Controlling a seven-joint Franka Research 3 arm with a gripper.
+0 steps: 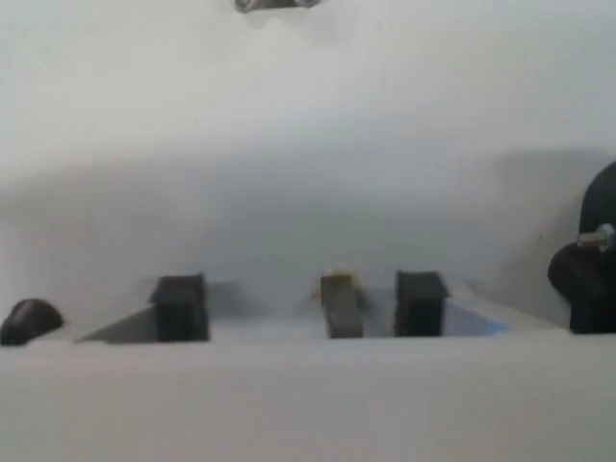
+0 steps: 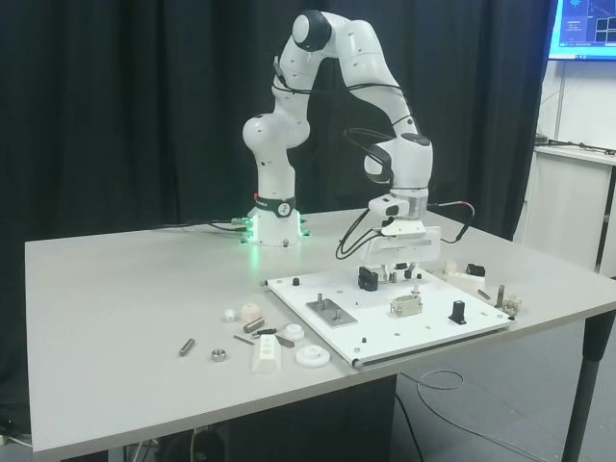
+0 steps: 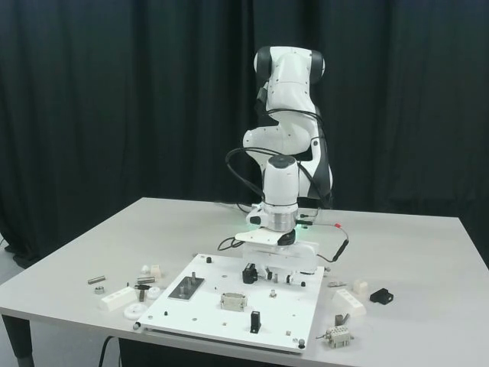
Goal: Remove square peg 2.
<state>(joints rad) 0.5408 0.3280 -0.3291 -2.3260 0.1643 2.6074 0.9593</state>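
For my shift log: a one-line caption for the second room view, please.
White Franka arm holds its gripper low over the white assembly board on the grey table.

A white Franka arm [image 2: 371, 82] rises from its base [image 2: 274, 226], which glows green at the foot. It bends high at the elbow, then reaches forward and down from that base. The wrist [image 3: 280, 191] points straight down, holding the claw [image 3: 280, 269] low and upright. In the wrist view, two black fingers [image 1: 179, 306] stand apart, jaws parted.
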